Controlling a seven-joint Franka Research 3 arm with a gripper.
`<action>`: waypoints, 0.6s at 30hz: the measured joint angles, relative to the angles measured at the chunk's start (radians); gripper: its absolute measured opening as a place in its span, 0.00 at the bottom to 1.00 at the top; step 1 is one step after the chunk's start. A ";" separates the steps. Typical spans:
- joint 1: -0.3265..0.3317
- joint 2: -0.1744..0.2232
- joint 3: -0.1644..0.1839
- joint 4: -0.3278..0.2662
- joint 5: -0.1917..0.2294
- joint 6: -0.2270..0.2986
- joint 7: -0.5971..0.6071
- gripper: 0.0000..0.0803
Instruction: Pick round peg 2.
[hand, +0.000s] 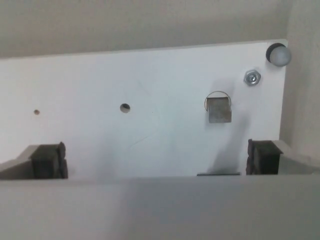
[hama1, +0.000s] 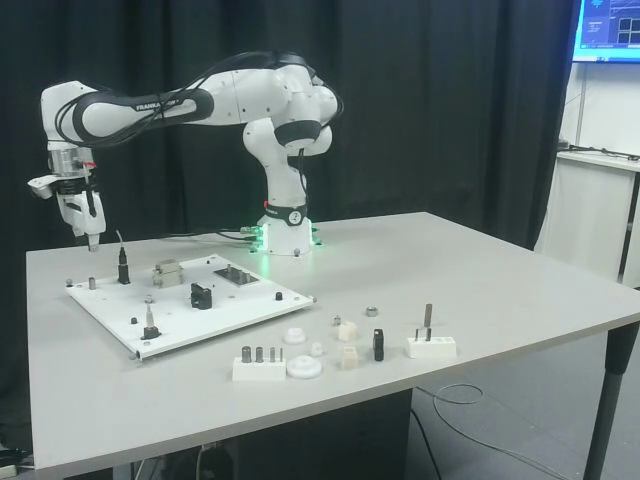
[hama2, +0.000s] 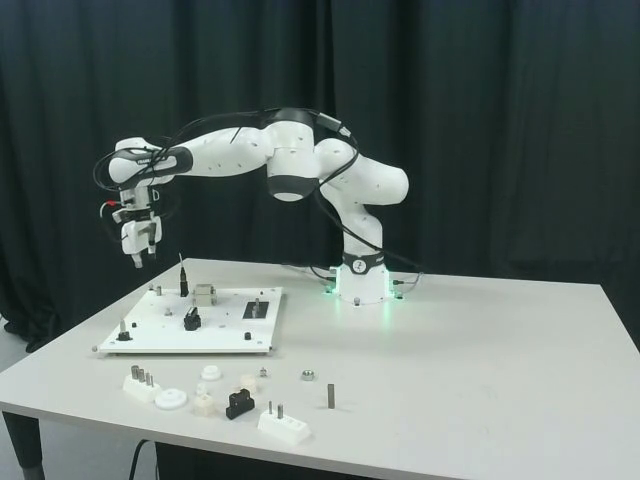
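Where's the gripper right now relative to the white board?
In the first room view the gripper hangs above the far left corner of the white board, over a small peg, well away from the white peg holder.

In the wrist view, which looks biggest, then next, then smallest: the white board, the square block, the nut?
1. White board, filling most of the view.
2. Square block.
3. Nut, smallest.

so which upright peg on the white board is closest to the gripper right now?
The short grey peg at the board's far corner, almost directly under the gripper. The taller black-based pin stands further along that edge, and the pin at the near edge is farthest.
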 joint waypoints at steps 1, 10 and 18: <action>0.001 0.000 -0.001 0.001 0.000 0.000 0.001 1.00; 0.003 0.000 -0.011 0.017 0.000 -0.003 0.014 1.00; 0.003 0.000 -0.017 0.031 0.001 -0.003 0.031 1.00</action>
